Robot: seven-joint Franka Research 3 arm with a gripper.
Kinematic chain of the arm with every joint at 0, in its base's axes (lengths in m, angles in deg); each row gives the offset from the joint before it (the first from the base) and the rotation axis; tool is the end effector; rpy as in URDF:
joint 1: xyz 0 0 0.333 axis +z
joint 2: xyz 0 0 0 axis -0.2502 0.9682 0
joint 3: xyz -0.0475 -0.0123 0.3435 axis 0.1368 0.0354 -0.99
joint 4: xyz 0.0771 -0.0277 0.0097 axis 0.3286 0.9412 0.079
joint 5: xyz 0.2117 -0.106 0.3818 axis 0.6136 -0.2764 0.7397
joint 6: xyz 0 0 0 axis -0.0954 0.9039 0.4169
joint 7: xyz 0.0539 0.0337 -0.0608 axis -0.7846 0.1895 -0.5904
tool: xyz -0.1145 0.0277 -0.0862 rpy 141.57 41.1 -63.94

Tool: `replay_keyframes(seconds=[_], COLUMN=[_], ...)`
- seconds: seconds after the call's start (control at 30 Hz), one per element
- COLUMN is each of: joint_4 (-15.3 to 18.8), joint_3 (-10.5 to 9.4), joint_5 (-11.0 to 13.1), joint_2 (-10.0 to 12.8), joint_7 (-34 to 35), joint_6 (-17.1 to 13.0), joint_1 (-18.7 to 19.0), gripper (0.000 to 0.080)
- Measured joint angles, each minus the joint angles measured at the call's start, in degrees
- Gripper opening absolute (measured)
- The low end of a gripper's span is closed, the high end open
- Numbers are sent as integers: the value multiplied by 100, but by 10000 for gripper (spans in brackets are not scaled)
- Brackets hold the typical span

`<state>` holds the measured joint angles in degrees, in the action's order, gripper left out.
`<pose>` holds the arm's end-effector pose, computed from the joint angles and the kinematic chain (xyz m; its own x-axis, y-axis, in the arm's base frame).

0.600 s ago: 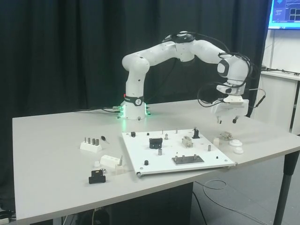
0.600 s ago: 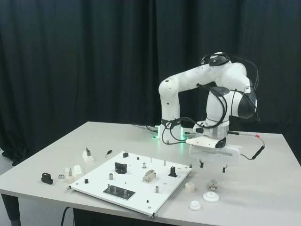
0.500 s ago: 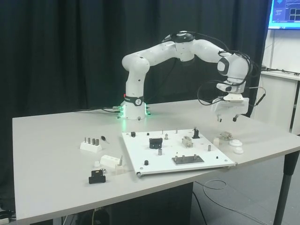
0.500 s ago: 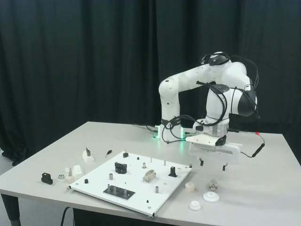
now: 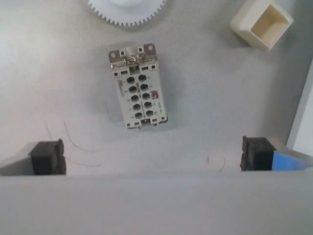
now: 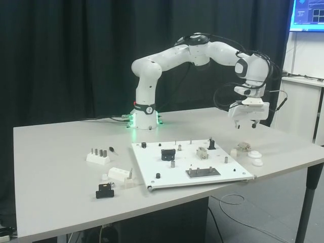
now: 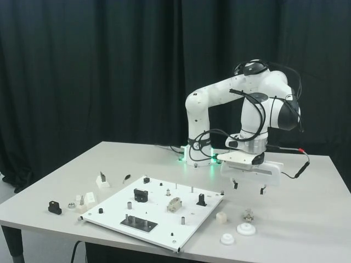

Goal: Pick waterproof.

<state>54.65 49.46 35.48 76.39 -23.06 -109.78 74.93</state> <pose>0.6030 0.2970 0.2439 0.5868 -0.8092 -0.0289 -0.8039 -0.5865 0.0986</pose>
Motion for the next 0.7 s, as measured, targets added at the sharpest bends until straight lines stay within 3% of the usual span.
replay_keyframes(seconds=[0.7], joint_4=[-11], joint_3=[8], joint_5=[-127], joint_2=[18], joint_7=[-560], joint_6=[-73], joint_1=[68], gripper=[800])
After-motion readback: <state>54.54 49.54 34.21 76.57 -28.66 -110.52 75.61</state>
